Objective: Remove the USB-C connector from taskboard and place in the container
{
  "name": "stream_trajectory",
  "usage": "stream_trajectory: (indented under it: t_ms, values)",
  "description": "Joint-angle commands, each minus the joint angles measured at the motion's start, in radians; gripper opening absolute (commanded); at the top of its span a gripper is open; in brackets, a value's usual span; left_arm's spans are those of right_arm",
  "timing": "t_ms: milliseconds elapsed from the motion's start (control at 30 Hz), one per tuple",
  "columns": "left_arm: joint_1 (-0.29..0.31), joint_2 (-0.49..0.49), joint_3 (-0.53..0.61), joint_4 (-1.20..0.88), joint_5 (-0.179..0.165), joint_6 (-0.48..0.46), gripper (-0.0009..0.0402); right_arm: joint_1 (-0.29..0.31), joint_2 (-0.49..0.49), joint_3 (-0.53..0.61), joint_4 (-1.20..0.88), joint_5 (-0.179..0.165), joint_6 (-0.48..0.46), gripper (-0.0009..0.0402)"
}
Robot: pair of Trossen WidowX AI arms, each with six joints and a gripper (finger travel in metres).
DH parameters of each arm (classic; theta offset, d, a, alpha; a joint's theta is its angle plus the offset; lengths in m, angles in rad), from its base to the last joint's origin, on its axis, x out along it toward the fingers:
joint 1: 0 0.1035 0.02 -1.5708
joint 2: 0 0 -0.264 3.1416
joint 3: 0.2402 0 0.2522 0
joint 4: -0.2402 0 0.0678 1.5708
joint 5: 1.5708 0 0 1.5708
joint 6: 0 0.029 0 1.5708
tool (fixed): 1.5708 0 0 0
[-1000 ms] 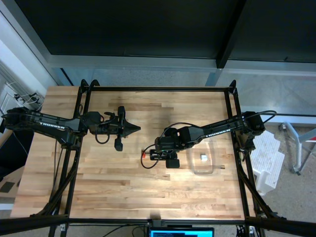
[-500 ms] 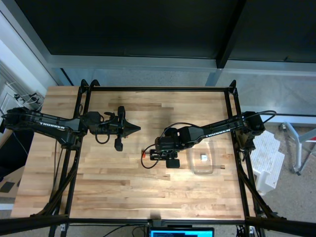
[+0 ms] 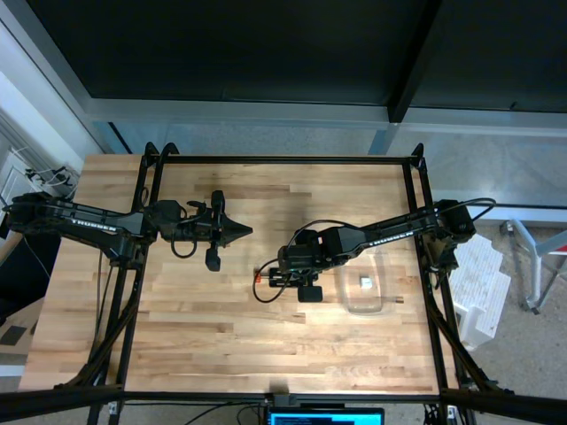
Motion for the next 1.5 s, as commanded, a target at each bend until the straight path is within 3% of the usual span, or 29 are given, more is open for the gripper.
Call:
stream_trajectory:
  t_ms: [33, 567, 1500]
  values:
    - [0.000, 0.000, 0.000, 0.000, 0.000, 0.000, 0.0000, 0.000, 0.000, 0.000, 0.001, 0.008, 0.000, 0.0002]
    - [0.000, 0.000, 0.000, 0.000, 0.000, 0.000, 0.0000, 0.000, -0.008, 0.016, -0.008, 0.008, -0.005, 0.0000]
    - [0.000, 0.000, 0.000, 0.000, 0.000, 0.000, 0.0000, 0.012, -0.112, 0.015, -0.076, 0.010, 0.004, 0.0000]
